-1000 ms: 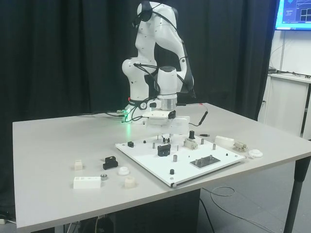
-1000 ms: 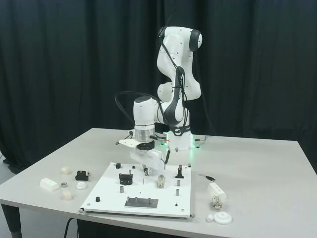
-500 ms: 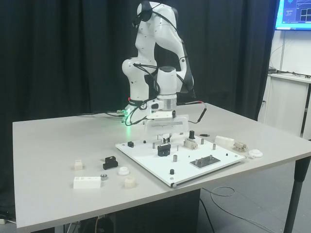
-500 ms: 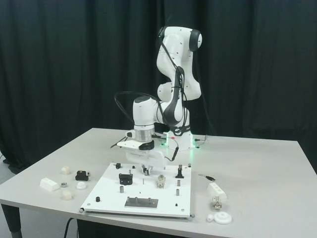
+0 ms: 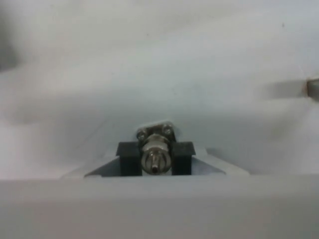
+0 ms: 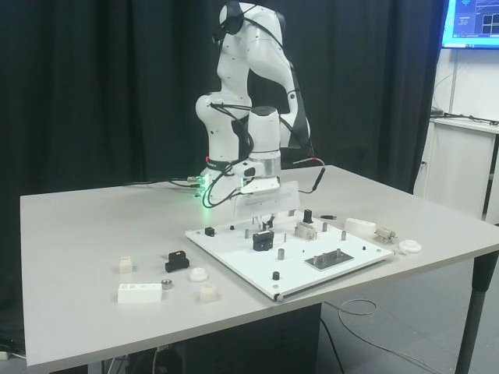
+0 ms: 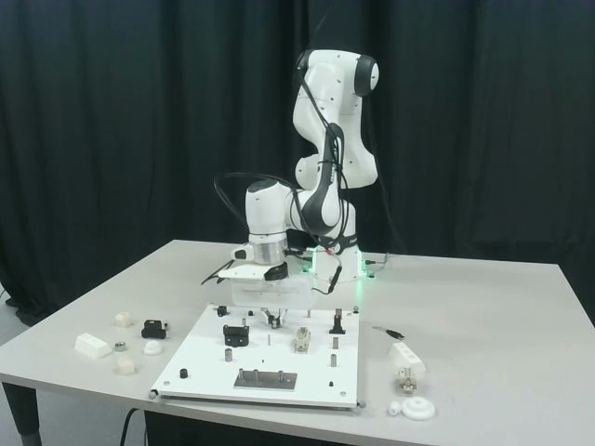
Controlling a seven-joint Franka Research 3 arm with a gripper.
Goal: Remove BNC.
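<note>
In the wrist view a small grey metal BNC connector (image 5: 154, 147) with a square flange sits between my two black fingers (image 5: 128, 158). My gripper (image 5: 155, 162) is shut on it, one pad on each side. In the room views the gripper (image 6: 265, 219) (image 7: 272, 315) points straight down, just over the back part of the white board (image 6: 351, 265) (image 7: 200, 372). From there the connector is hidden under the white hand. A black block (image 6: 263, 241) stands on the board just in front of the gripper.
A grey metal plate (image 6: 327, 259) and several small posts stand on the board. Loose white and black parts (image 6: 140, 292) (image 6: 177, 259) lie left of it. A white block (image 6: 360, 225) and a white gear (image 6: 410, 246) lie to its right.
The hand has turned about its vertical axis over the same spot on the board, its cable swinging with it. The fingers have stayed around the connector.
</note>
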